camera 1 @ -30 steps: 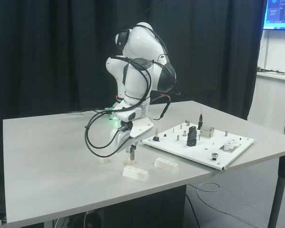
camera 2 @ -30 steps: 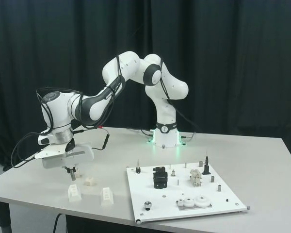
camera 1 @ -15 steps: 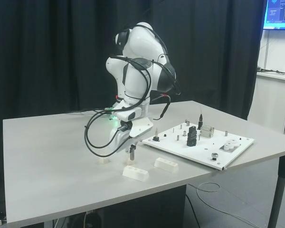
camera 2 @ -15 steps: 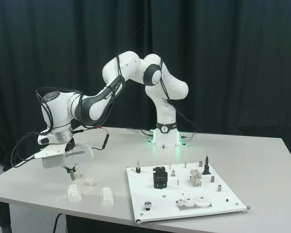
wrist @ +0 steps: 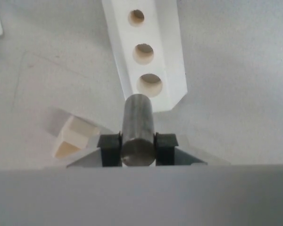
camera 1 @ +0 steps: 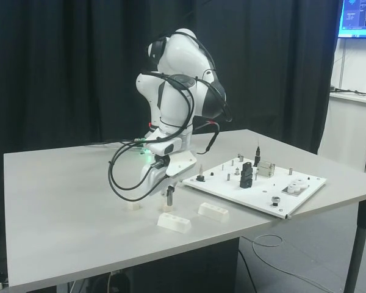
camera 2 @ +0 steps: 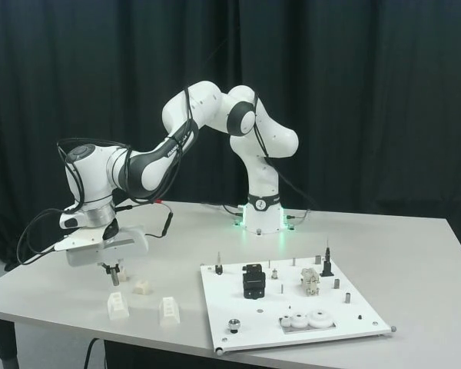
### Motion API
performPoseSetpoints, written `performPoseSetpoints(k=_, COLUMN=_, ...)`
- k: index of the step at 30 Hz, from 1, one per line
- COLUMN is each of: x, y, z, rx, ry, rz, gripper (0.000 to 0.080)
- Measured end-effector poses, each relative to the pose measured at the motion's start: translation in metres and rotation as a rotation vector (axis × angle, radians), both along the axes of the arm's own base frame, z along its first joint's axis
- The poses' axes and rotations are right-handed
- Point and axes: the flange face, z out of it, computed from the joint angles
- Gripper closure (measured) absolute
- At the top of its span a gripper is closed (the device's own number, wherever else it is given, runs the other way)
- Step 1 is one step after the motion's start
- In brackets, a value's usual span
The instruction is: Insert round peg 4.
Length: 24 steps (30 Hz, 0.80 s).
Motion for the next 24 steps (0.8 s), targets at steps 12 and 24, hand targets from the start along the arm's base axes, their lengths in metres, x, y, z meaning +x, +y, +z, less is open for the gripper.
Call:
performPoseSetpoints(k=12, x=0.006, y=0.011, z=0.002, rx=0.017, ry=-0.014, rz=-0.016, gripper=0.0652)
performPoseSetpoints(k=24, x=0.023, y=0.066, z=0.011, rx=0.095, ry=-0.038, rz=-0.021, gripper=0.0652)
